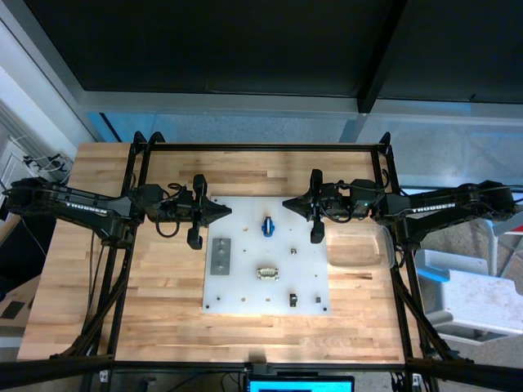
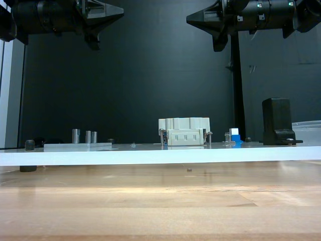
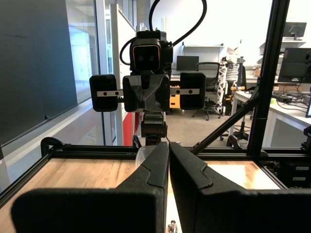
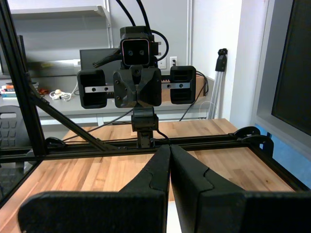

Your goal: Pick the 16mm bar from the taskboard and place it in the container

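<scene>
Zero steps done: left gripper (image 1: 230, 211), right gripper (image 1: 285, 202) are hovering above taskboard (image 1: 245, 278), fingers closed, empty; 16mm bar (image 1: 293, 242) sitting on board, container (image 1: 381, 245) waiting.

Smooth white taskboard (image 1: 245, 286) on wooden table (image 1: 163, 269), dull metal block (image 1: 221, 255) on it, matt black left gripper (image 1: 230, 210) and right gripper (image 1: 285, 202) above its far edge, clear plastic container (image 1: 357, 249) beside it

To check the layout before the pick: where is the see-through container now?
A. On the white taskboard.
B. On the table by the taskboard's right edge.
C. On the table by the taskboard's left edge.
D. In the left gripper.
B: the container lies on the table by the right edge of the taskboard; the left gripper and the right gripper hang shut, high over the board's far part, holding nothing.
</scene>
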